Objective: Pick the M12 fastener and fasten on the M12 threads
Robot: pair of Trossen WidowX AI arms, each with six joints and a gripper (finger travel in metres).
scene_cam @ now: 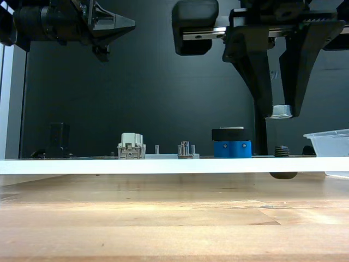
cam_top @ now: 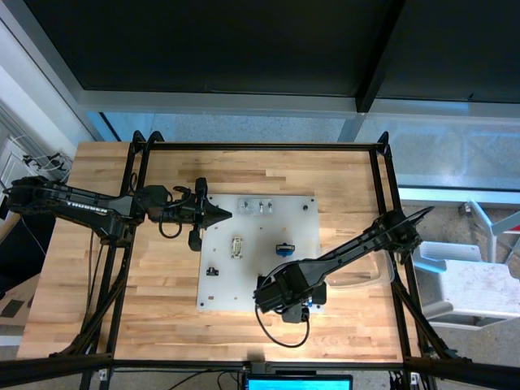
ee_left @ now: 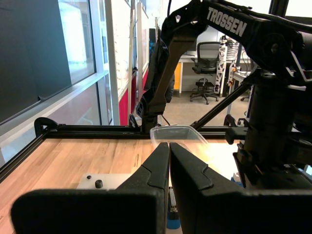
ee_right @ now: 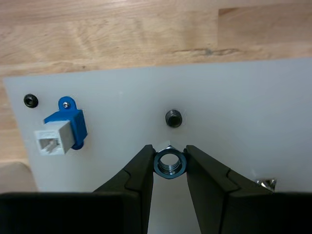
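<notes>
My right gripper [ee_right: 168,164] is shut on the small silver M12 nut [ee_right: 169,163], whose threaded hole faces the camera. In the low view the nut [scene_cam: 281,112] hangs between the fingertips, well above the bare black ribbed stud [scene_cam: 281,151] and nearly straight over it. In the right wrist view the stud [ee_right: 173,118] stands on the white board [ee_right: 253,107] just beyond the nut. From above, the right gripper [cam_top: 284,302] hovers over the board's near right part. My left gripper [cam_top: 221,214] is shut with nothing in it, held high over the board's far left edge.
A clear tray [scene_cam: 330,143] stands to the right of the board. A blue-and-black round fitting [scene_cam: 232,143], a beige connector [scene_cam: 131,147] and a small silver post [scene_cam: 184,149] sit on the board. A blue-mounted jack [ee_right: 61,129] lies left of the stud.
</notes>
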